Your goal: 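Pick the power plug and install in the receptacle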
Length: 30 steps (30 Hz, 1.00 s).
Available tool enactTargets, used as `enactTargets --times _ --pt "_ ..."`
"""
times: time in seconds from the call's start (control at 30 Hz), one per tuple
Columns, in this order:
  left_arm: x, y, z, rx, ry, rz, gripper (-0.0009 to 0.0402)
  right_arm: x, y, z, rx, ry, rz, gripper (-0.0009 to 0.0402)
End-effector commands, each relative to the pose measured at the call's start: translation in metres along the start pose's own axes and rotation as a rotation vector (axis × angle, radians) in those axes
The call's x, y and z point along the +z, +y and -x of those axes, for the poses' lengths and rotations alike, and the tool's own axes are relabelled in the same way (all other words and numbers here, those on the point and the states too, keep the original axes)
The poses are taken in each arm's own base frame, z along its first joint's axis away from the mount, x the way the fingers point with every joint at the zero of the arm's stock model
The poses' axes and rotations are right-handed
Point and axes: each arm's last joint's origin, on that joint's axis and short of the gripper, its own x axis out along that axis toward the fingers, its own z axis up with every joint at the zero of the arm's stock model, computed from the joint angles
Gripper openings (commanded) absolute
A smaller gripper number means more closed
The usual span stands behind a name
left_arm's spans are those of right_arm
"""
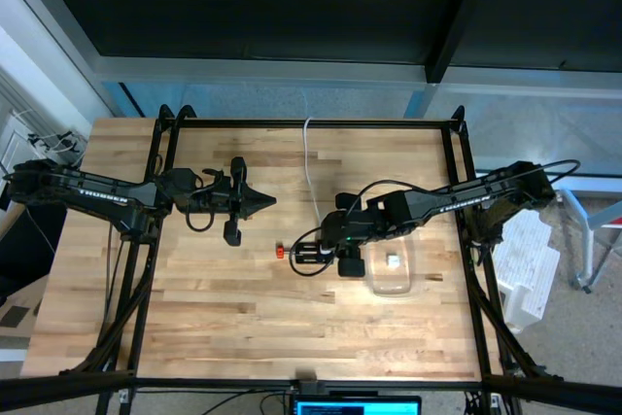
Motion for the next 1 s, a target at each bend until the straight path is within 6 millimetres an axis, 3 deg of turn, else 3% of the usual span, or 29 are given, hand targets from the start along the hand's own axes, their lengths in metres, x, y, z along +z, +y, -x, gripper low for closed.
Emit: enactTargets --times 0.03,0.27,0.5,0.67,0.9,1.0 --pt "0.0 0.0 0.0 0.0 0.0 0.0 0.0 -0.001 -0.001 0.004 0.0 0.003 -0.001 0.0169" --pt "0.0 0.0 0.0 0.0 -0.001 0.0 0.0 -0.009 -0.006 0.027 0.008 -0.013 0.005 0.0169" --pt "0.0 0.0 0.0 0.0 -0.001 0.0 0.0 -0.023 -0.022 0.051 0.004 -0.147 -0.031 0.0154" --pt "0.0 0.0 0.0 0.0 0.0 0.0 0.0 -0.03 -0.038 0.068 -0.009 -0.309 -0.083 0.0106" --pt "0.0 0.0 0.0 0.0 0.0 0.0 0.0 -0.048 -0.053 0.083 -0.012 -0.551 -0.11 -0.0004" --pt "0.0 0.0 0.0 0.0 0.0 0.0 0.0 -0.054 -0.055 0.087 -0.02 -0.652 -0.107 0.0007"
